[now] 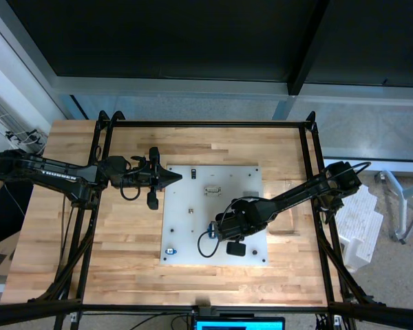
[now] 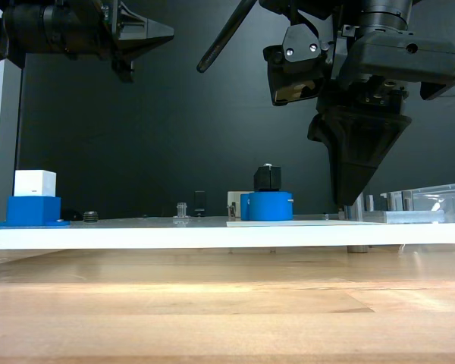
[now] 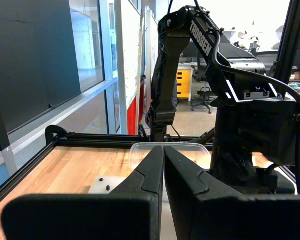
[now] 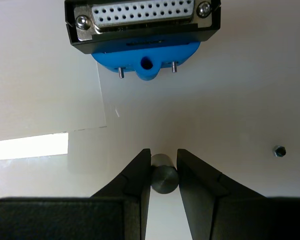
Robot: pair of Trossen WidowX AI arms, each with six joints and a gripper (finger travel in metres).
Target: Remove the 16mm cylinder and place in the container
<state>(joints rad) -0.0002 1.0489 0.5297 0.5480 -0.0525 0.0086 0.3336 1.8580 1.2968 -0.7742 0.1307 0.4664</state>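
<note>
Two black fingers of the right gripper [image 4: 164,156] stand narrow on either side of the 16mm cylinder [image 4: 164,179]. They seem to touch its flanks, so I judge it is gripped. The cylinder sits upright in the white board [image 1: 186,227], toward the board's near edge, near the blue D-sub connector mount [image 4: 146,55]. Its long axis points straight up into the hand, so the pull should go upward. The container [image 2: 440,199] lies just past the board's right edge, on the right arm's side. The left gripper [image 1: 171,177], fingers pressed together and holding nothing, hangs above the board's left edge, well apart. Only the right wrist view shows the round top; in the low view the fingers hide it.
</note>
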